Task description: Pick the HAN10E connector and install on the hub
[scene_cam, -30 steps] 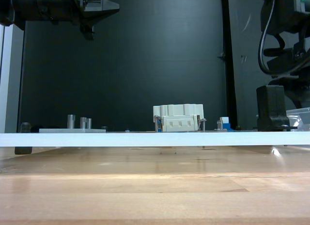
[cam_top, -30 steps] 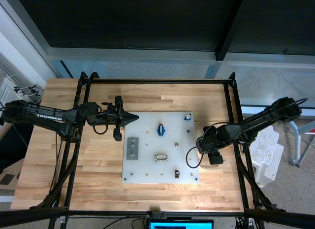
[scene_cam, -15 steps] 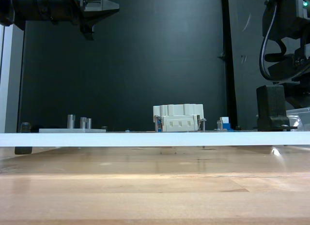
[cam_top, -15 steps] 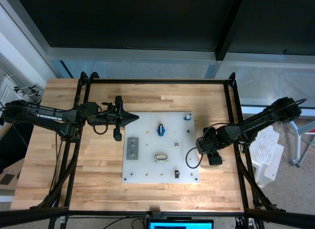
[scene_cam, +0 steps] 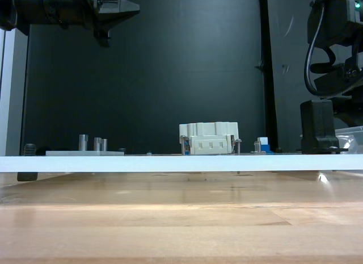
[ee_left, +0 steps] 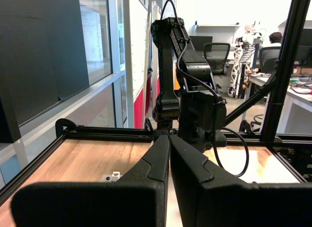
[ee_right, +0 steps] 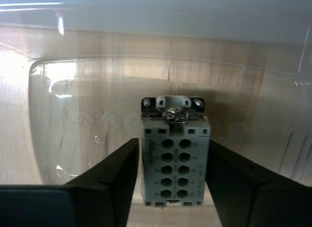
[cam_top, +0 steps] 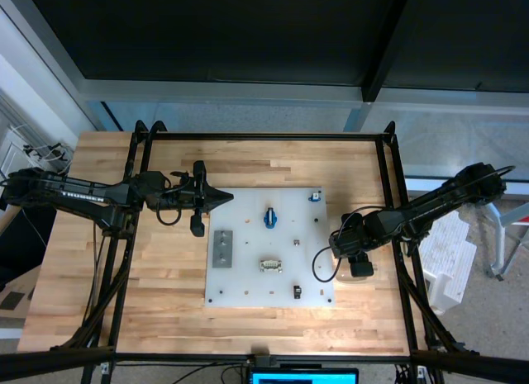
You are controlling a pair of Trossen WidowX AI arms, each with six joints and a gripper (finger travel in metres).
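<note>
Right wrist view gives us the right gripper (ee_right: 173, 141) clamped on the HAN10E connector (ee_right: 175, 161). Its two black fingers (ee_right: 114, 178) sit against the long sides of the beige-grey insert, whose two columns of contact holes and metal end bracket face the camera. The connector stands inside a clear plastic tray (ee_right: 53, 105) that rests on pale wood.

From the high view we place that gripper just off the right edge of the white plate (cam_top: 248, 289), pointing down. There the connector itself is hidden under the arm. The hub (cam_top: 269, 266) sits near the middle of the plate, well apart from the connector. A grey metal block (cam_top: 223, 246) lies to its left, a blue knob (cam_top: 270, 217) beyond it and a small black part (cam_top: 297, 292) nearer us.

The left gripper (ee_left: 168, 139) has its fingers pressed together and holds nothing. We see it held high, at the plate's far left corner.

The plate lies on a butcher-block table (cam_top: 165, 301) ringed by a black frame (cam_top: 264, 137). Only the low view shows the hub's side profile, standing proud of the plate. Only the left wrist view shows the room: tall windows, office chairs, desks and a seated person (ee_left: 275, 39) behind the right arm (ee_left: 187, 66).
</note>
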